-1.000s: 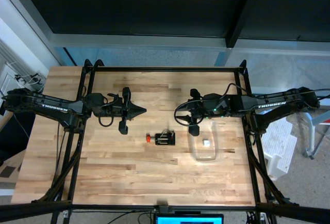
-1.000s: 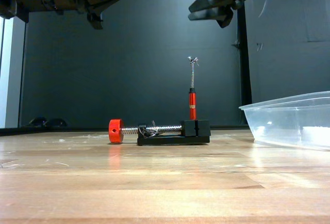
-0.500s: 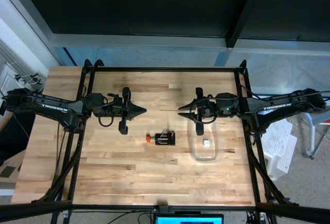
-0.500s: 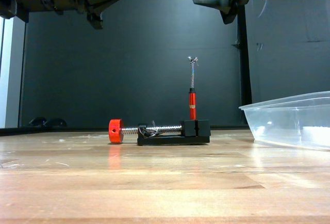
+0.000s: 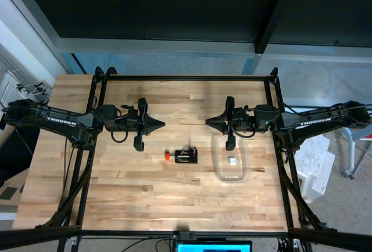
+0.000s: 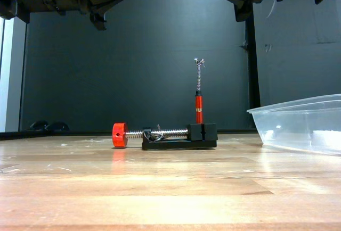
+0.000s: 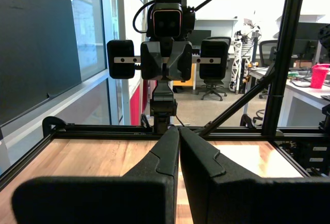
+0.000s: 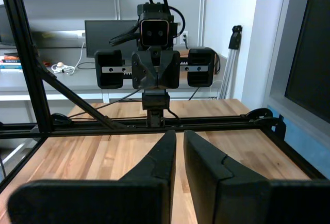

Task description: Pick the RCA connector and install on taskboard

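The taskboard [image 5: 183, 156] is a small black block with a red knob [image 6: 120, 134], lying on the wooden table between the arms. A thin plug with a red collar and a silvery spring tail, the RCA connector [image 6: 198, 99], stands upright on the block's right end with nothing holding it. My left gripper [image 5: 162, 125] hovers level, high above the table at back left of the block, its fingers [image 7: 167, 144] pressed together and empty. High at back right hovers my right gripper [image 5: 208, 122], whose fingers [image 8: 166, 149] show a narrow gap with nothing between them.
A clear plastic tray [image 5: 222, 171] lies right of the taskboard, below the right arm, with a small white cube [image 5: 232, 160] inside. A black frame [image 5: 186, 78] borders the table. Each wrist view shows the other arm facing it.
The right arm has drawn back to the right and risen, levelling its gripper away from the taskboard. The left arm, the taskboard and the upright plug have not moved.
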You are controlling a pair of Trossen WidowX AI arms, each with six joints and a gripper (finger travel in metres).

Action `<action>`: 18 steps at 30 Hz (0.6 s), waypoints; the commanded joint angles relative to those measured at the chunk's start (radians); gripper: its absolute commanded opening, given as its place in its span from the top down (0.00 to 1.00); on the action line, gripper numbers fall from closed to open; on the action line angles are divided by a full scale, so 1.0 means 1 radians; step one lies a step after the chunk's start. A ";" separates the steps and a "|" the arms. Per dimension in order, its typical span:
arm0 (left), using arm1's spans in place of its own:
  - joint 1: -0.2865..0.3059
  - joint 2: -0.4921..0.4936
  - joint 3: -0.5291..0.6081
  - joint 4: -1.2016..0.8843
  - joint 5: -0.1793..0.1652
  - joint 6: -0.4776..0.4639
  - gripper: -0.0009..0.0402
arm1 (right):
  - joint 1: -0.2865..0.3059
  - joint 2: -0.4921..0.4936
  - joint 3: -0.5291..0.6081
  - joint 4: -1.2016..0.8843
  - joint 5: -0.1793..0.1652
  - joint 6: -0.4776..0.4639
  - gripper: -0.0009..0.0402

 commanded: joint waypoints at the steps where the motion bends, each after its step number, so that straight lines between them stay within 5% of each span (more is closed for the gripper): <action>1: 0.000 0.000 0.000 0.000 0.000 0.000 0.98 | -0.008 -0.013 -0.020 0.022 -0.029 -0.001 0.98; 4: 0.000 0.000 0.000 0.000 0.000 0.000 0.98 | -0.016 -0.020 -0.038 0.048 -0.078 0.007 0.98; 10: 0.000 0.000 0.000 0.000 0.000 0.000 0.98 | -0.019 -0.032 -0.045 0.048 -0.081 0.003 0.98; 12: 0.000 0.000 0.000 0.000 0.000 0.000 0.98 | -0.023 -0.032 -0.045 0.048 -0.106 0.003 0.98; 18: 0.000 0.000 0.000 0.000 0.000 0.000 0.98 | -0.023 -0.032 -0.048 0.042 -0.093 0.003 0.98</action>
